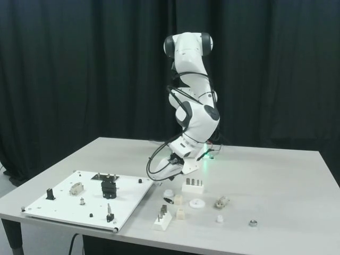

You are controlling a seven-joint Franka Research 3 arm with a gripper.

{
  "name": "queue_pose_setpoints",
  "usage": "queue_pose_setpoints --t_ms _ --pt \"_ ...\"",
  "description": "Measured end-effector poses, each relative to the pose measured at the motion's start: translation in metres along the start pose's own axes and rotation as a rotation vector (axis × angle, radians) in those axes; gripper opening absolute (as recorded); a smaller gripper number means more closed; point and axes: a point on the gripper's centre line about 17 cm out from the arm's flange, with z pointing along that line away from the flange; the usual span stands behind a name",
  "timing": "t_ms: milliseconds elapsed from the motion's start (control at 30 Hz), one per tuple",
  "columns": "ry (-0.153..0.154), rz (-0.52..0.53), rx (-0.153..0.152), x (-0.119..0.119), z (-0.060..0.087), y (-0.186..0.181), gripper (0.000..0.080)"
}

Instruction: Pick waterproof.

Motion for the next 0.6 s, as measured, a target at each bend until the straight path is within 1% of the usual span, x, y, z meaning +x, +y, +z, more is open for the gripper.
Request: queue_pose_setpoints --t_ms 267,600 --pt "-0.002 -0.009 0.000 -0.005 0.001 0.004 0.0800" --pt "0.000 0.017 0.000 -0.014 0.001 0.015 0.0800"
